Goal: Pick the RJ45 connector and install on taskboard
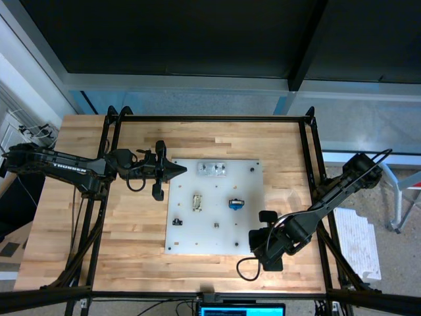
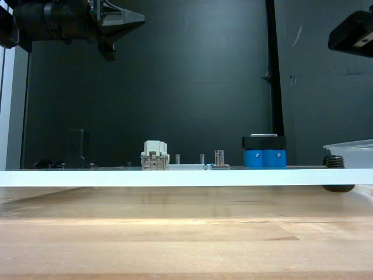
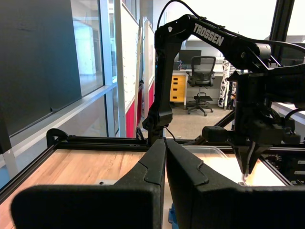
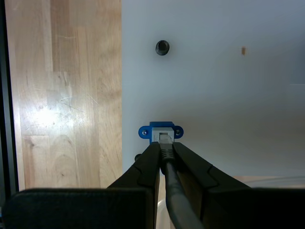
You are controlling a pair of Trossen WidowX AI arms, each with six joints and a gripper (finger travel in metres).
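The RJ45 connector point(image 4: 165, 137) is a small pale plug on a grey cable, its tip in a blue socket point(image 4: 160, 130) near the edge of the white taskboard point(image 4: 214, 86). My right gripper point(image 4: 162, 146) is shut on it just behind the plug. From above, the right gripper point(image 1: 260, 249) points down over the near right corner of the taskboard point(image 1: 214, 230), hiding plug and socket. My left gripper point(image 1: 181, 170) hovers high over the board's left edge. Its fingers point(image 3: 147, 167) are shut on nothing.
The board carries a grey-white connector block point(image 1: 197, 202), a blue fitting point(image 1: 235, 204), silver fittings point(image 1: 212, 170) and small black parts. A clear tray point(image 2: 349, 149) stands at the right. Black frame rails point(image 1: 210, 119) border the wooden table.
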